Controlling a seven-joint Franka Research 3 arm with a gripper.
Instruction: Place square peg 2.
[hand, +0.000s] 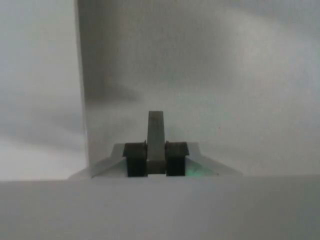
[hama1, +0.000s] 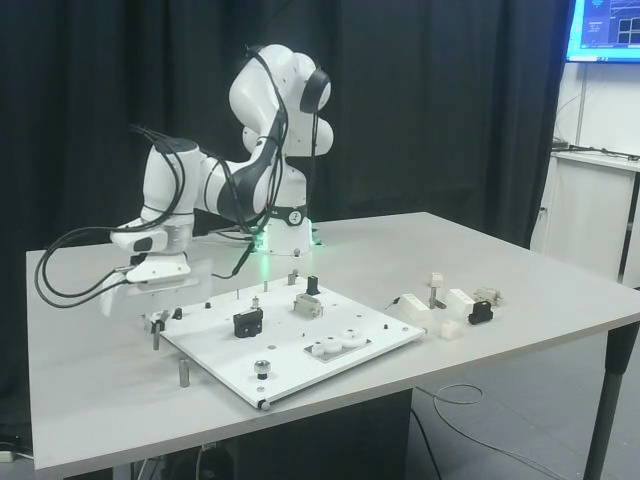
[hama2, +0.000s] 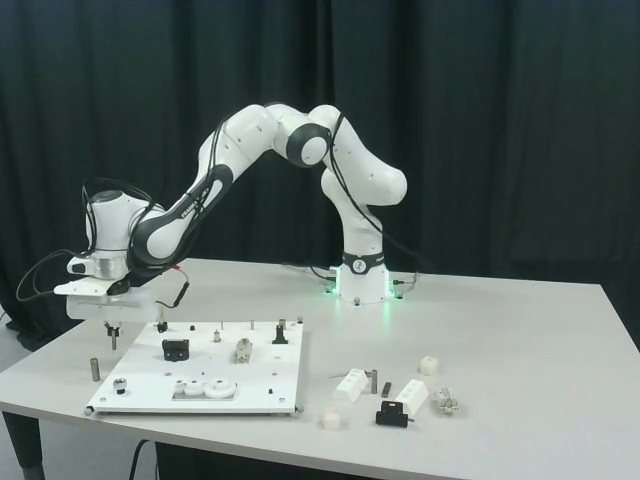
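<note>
The square peg (hand: 156, 142) is clamped upright between the two black fingers (hand: 135, 159) of the gripper (hama2: 113, 332), which hangs just above the left far corner of the white board (hama2: 270, 385) on the grey table (hama2: 520, 350).

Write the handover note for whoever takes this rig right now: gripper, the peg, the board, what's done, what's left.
Gripper: shut on the square peg, which stands up between the black pads in the wrist view.
Arm: reached out over the far corner of the white board, gripper above the table, close to the board's edge.
Done: peg picked up and carried to the board.
Left: lower it into its seat and release. The seat itself is not visible from here.
Loose white blocks lie on the grey table, untouched.
</note>
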